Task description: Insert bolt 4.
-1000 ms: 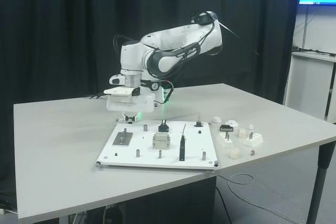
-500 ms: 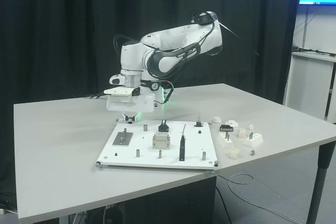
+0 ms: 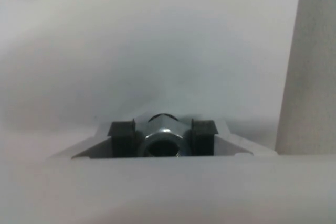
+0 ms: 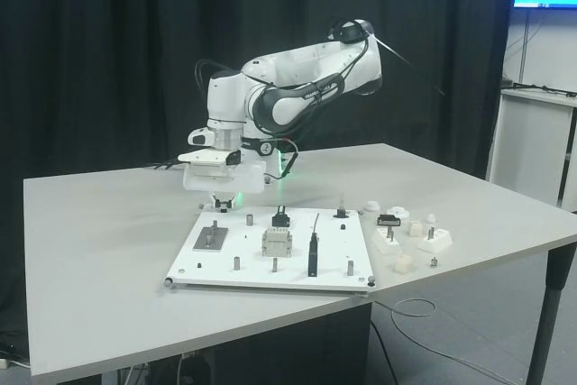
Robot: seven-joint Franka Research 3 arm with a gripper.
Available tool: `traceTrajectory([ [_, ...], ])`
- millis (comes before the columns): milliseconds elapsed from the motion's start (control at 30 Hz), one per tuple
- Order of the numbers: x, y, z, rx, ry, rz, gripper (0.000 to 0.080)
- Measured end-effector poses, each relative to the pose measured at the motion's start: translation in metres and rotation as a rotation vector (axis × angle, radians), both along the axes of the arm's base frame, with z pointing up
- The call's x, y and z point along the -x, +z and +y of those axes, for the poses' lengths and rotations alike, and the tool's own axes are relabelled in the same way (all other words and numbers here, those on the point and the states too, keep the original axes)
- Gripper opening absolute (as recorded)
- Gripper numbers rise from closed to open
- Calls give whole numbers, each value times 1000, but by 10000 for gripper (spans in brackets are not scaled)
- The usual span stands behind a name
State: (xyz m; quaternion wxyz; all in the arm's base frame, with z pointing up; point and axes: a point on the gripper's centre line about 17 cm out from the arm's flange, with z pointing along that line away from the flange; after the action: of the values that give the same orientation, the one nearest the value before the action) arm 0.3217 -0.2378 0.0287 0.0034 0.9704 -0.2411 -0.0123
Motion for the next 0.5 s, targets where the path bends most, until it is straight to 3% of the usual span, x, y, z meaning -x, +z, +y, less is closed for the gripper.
traceTrajectory([
  [500, 0, 0, 0, 1, -65, -1, 225],
])
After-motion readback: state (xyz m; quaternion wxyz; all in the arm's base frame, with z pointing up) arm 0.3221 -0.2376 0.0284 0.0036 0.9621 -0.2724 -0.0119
